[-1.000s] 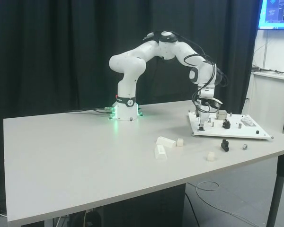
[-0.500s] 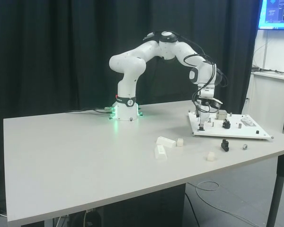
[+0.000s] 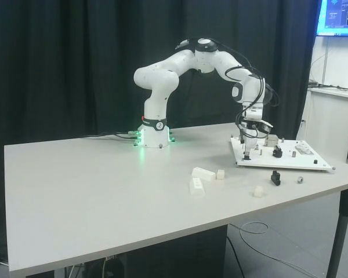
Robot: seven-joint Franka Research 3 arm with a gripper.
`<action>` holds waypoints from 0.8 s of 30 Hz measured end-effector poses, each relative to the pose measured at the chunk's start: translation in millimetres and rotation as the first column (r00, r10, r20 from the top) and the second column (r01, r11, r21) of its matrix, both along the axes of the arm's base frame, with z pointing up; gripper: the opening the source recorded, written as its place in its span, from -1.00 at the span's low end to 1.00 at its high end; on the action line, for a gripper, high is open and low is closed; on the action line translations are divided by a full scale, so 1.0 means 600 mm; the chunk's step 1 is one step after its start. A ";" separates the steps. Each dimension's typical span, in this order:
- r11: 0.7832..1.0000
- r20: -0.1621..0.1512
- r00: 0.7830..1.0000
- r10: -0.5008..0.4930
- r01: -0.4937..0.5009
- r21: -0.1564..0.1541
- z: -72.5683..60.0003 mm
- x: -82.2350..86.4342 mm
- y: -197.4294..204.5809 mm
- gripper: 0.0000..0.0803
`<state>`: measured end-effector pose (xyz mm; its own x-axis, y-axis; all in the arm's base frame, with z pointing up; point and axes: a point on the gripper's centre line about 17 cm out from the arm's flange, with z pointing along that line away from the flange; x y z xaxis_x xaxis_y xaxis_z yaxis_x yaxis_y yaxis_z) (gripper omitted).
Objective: Remove Ethernet.
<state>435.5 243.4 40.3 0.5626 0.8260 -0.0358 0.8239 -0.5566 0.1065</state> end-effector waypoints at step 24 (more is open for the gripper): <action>1.000 -0.049 0.999 0.023 -0.022 0.017 0.084 -0.019 0.008 -0.81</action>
<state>423.9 248.0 90.9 0.5416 0.8392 -0.0491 0.8404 -0.5391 0.0565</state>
